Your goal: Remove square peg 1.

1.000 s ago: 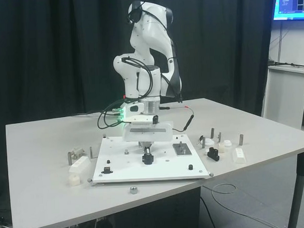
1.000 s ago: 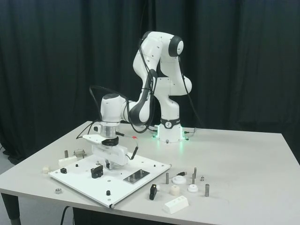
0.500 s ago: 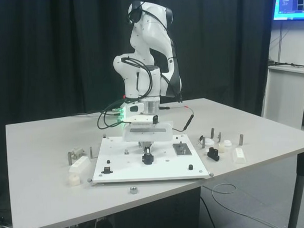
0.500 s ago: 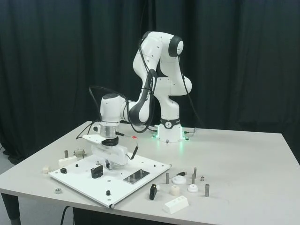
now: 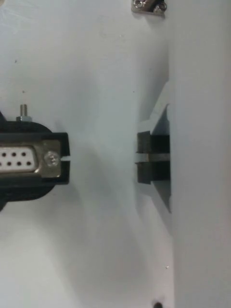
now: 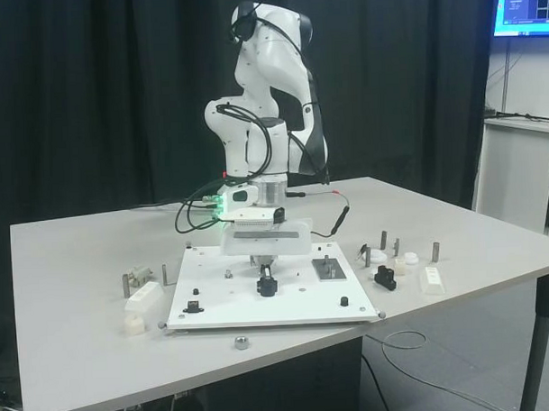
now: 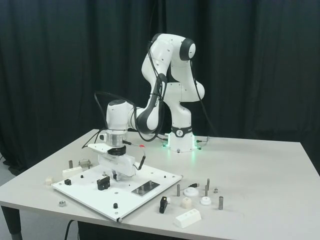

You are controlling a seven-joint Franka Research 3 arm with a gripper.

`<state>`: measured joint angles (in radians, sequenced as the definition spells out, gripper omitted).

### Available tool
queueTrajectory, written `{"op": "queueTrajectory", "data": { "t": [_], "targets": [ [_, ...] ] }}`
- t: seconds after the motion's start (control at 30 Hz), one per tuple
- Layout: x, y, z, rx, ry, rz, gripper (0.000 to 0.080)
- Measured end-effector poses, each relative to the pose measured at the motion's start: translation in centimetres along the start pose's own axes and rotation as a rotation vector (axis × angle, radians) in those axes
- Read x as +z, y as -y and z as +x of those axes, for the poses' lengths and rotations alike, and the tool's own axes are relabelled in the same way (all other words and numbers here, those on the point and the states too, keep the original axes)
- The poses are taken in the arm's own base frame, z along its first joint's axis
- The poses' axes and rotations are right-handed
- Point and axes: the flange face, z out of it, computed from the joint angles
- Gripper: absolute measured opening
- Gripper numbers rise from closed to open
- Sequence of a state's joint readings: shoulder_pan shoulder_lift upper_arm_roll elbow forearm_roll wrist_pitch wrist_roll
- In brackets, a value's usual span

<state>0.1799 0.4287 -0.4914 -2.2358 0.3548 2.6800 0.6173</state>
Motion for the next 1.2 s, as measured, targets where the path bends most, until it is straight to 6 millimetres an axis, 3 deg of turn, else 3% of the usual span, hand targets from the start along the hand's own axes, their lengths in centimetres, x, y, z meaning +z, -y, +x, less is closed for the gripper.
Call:
{"op": "queueTrajectory", "data": {
  "t": [1.2],
  "targets": [
    [-0.03,-0.03,0.07,0.038,0.003,0.002,0.0032]
  ]
}}
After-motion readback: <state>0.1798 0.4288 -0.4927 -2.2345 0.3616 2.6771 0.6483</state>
